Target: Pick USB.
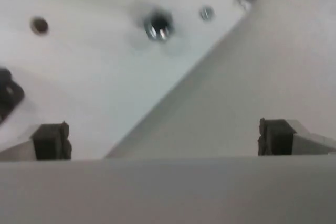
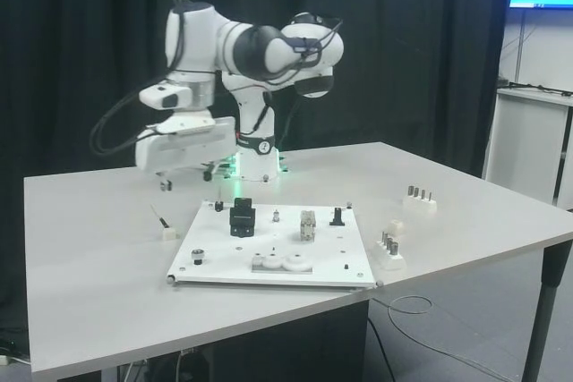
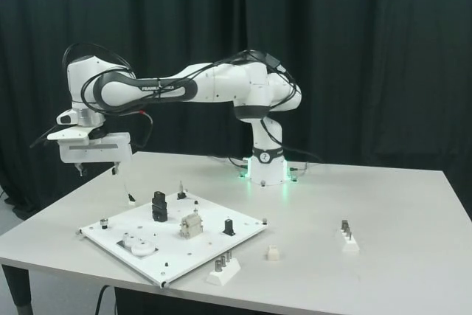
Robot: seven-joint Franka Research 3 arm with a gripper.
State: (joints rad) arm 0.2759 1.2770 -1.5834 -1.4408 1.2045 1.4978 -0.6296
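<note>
end effector (image 1: 163,139) fingers apart, empty | USB (image 3: 130,198) on table below, apart

white board (image 2: 269,252), grey table (image 2: 98,257)

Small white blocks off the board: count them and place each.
4. One with a thin pin beside the board's arm-side edge; one small cube near its opposite corner; two pegged blocks, one at the front edge, one farther out.
</note>
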